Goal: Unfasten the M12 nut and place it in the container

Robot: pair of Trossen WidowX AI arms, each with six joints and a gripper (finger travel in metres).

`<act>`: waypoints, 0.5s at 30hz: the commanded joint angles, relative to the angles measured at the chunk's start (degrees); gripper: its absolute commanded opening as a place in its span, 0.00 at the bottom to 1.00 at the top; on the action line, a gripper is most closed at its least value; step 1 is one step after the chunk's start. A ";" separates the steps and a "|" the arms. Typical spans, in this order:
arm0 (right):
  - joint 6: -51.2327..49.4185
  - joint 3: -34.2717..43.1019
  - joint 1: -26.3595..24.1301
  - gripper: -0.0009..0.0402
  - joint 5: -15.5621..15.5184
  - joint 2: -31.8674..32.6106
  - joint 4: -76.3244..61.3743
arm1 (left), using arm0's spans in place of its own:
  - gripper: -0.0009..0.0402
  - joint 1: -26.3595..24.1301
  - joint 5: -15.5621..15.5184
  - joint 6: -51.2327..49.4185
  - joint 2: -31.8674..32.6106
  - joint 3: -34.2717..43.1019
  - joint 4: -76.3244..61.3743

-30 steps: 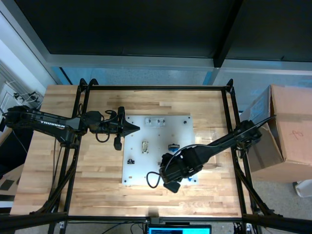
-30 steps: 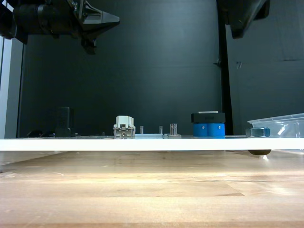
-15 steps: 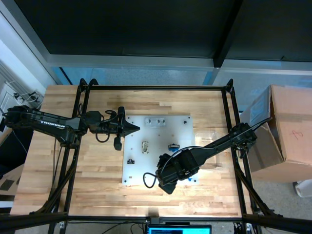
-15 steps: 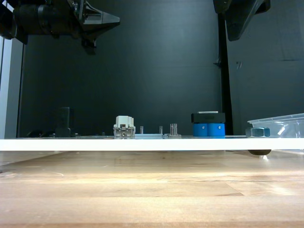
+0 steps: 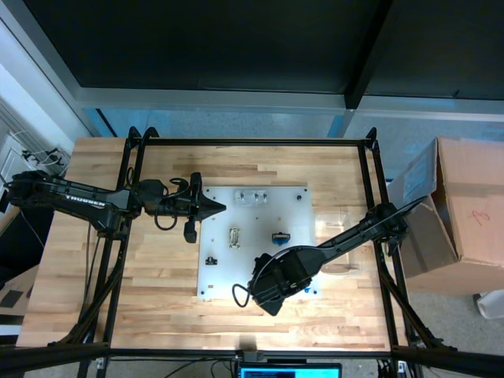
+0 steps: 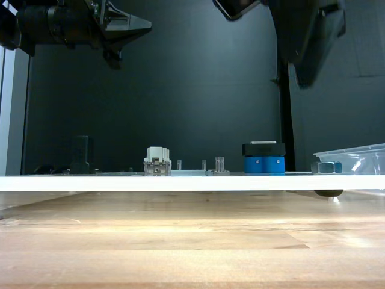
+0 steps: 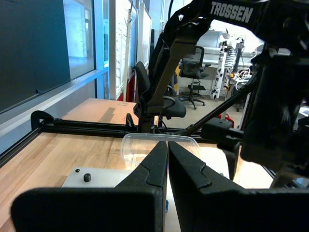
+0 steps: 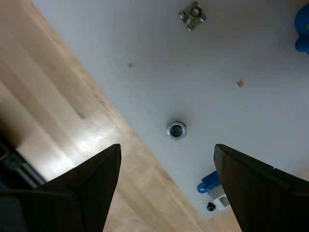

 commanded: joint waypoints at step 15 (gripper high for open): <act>-2.29 -9.07 0.74 0.67 -0.20 0.00 7.74 | 0.02 0.02 0.00 0.00 0.02 0.00 0.02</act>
